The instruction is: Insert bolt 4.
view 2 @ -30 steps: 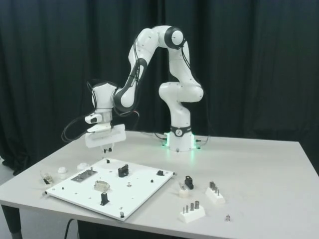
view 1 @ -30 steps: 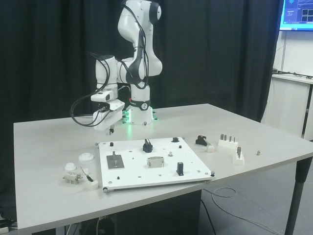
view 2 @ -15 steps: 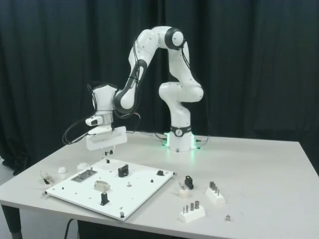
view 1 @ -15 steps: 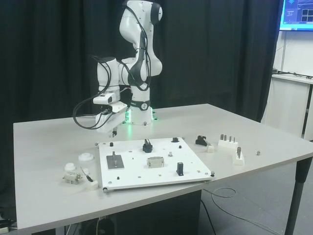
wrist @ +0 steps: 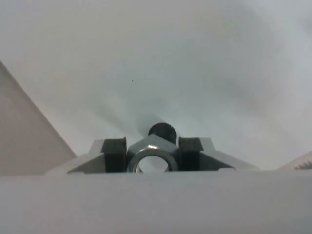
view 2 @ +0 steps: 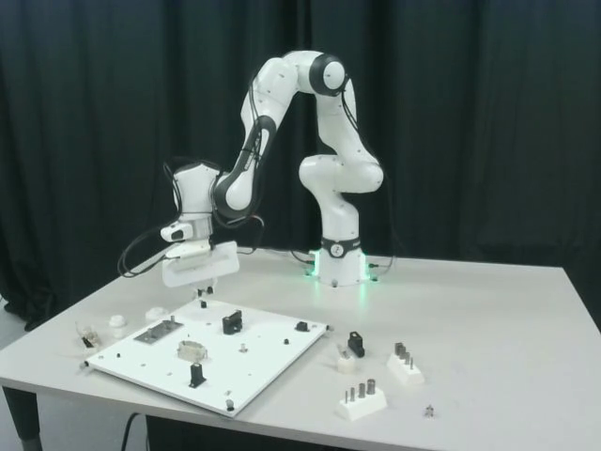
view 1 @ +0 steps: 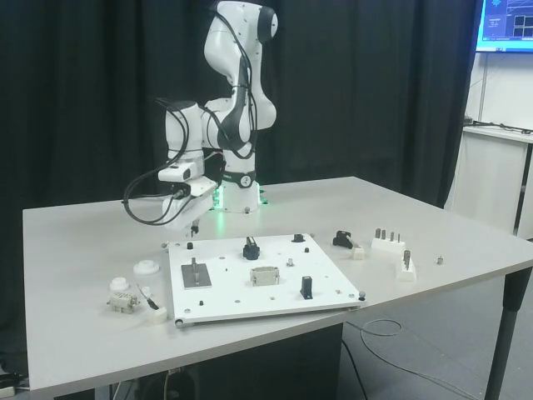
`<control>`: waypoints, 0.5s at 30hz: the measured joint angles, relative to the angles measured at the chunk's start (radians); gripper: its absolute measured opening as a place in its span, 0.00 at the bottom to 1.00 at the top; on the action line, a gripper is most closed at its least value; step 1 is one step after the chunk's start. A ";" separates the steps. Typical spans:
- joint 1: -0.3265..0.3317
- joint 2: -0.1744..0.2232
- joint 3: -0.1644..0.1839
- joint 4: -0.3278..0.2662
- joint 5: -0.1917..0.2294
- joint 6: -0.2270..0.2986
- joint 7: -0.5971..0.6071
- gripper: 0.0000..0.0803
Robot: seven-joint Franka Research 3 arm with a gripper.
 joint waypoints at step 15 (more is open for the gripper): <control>0.000 0.021 0.000 0.001 0.035 0.006 -0.019 0.28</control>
